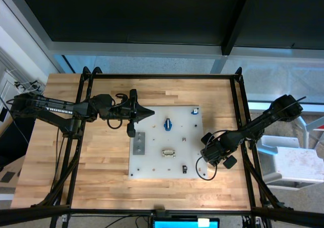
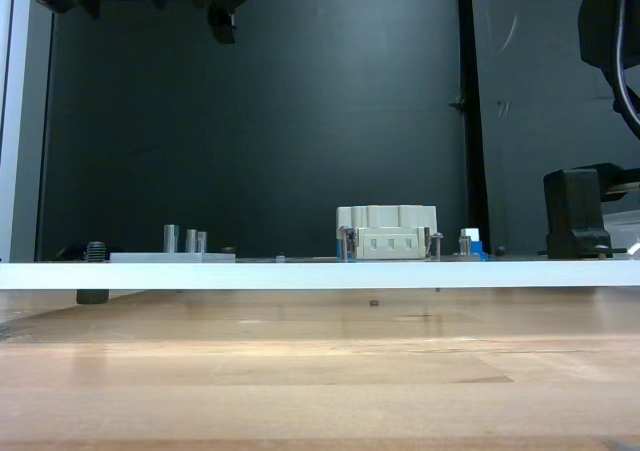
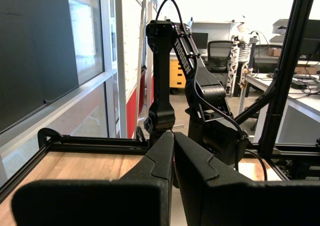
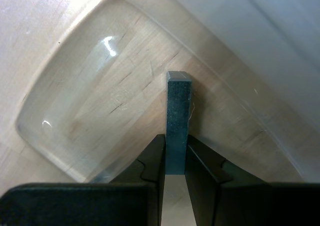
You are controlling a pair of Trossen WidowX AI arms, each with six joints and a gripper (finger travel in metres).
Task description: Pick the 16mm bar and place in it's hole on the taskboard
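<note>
The right tool (image 4: pixel 175 142), beside the taskboard (image 1: pixel 152 162), gripped the 16mm bar (image 4: pixel 178 110) by one end (likely rigid, slick); the left tool (image 1: pixel 151 113) hovered clenched, empty, over its far-left edge.

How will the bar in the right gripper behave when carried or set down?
The bar, pinched at one end by the right gripper above a clear tray, looks straight and stiff, so probably no flex. Its flat faces suggest it won't roll. The left gripper, shut, hangs above the board's far-left edge.
</note>
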